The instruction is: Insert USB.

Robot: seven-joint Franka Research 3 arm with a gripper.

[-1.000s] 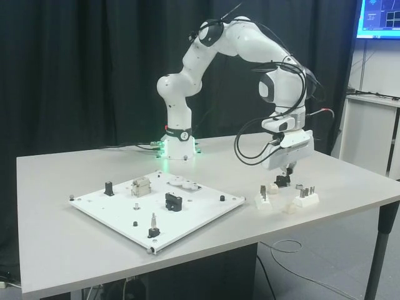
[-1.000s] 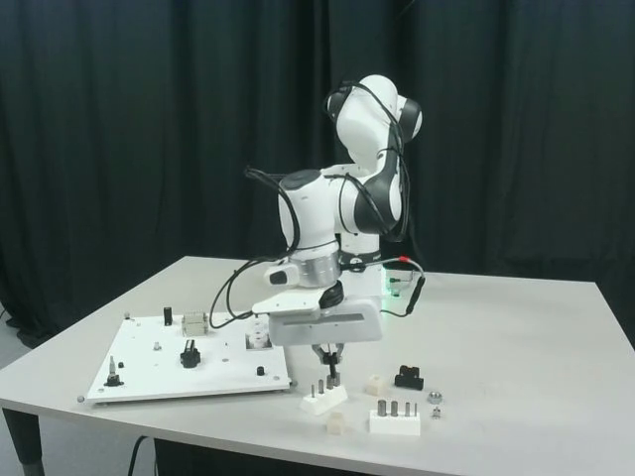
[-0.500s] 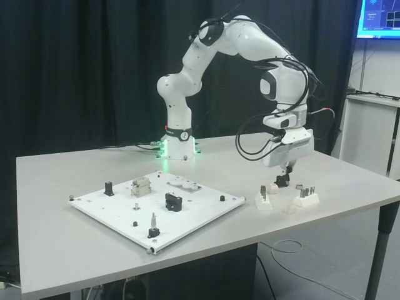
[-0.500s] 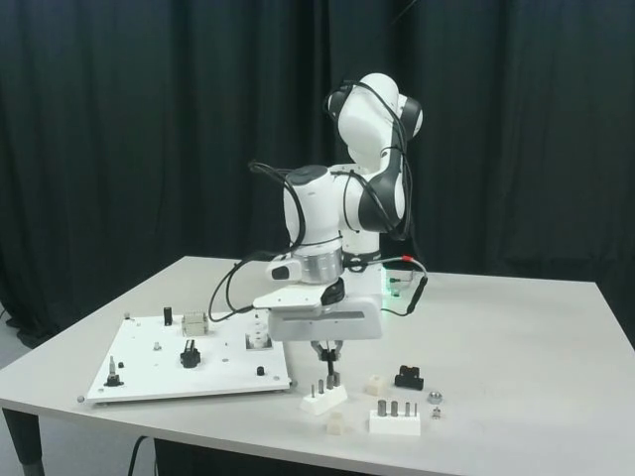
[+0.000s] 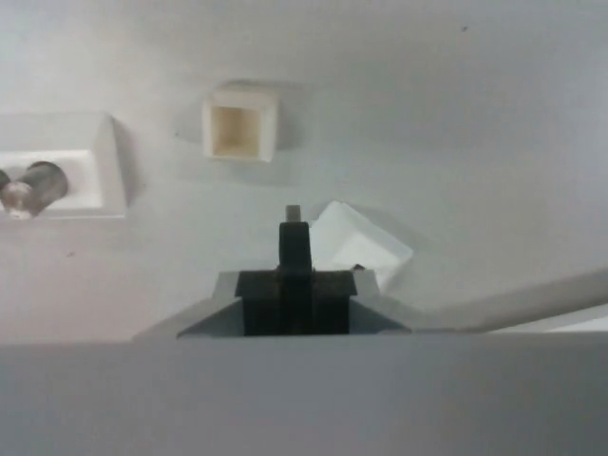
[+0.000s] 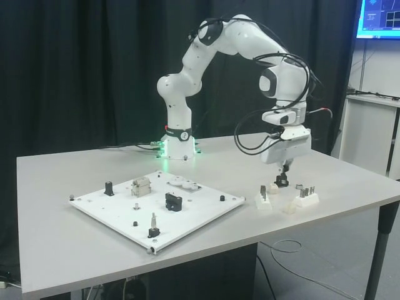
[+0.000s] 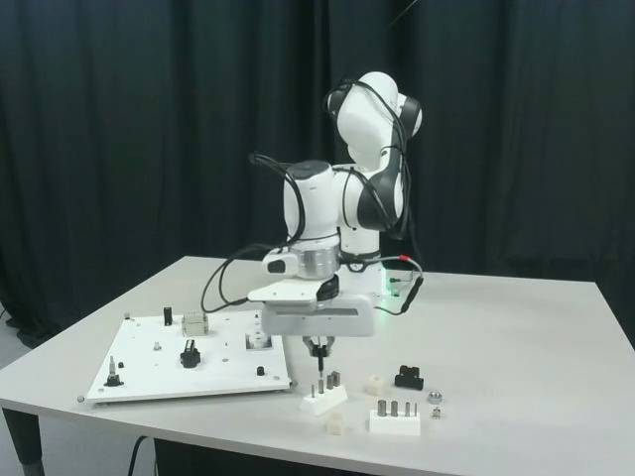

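My gripper (image 7: 318, 347) hangs just above the small white holder (image 7: 323, 399) at the table's front, next to the white board (image 7: 198, 382). It is shut on a small black USB plug (image 5: 294, 237) with a grey metal tip, held upright and pointing down. In the wrist view the black fingers (image 5: 271, 302) clamp the plug's body, and the holder (image 5: 366, 249) lies below and to one side. The first room view has the gripper (image 6: 284, 166) over the same holder (image 6: 263, 201). Two pegs still stand in that holder.
The white board (image 6: 187, 212) carries a grey box (image 6: 141, 185), a black block (image 6: 173, 201) and several small posts. Near the holder lie a hollow white cube (image 5: 239, 121), a white block with metal pegs (image 7: 395, 421) and a black part (image 7: 408, 378). Cables loop from the wrist.
The gripper has risen off the white holder with the plug in it and drifted slightly toward the board. The wrist has lifted and turned a little.
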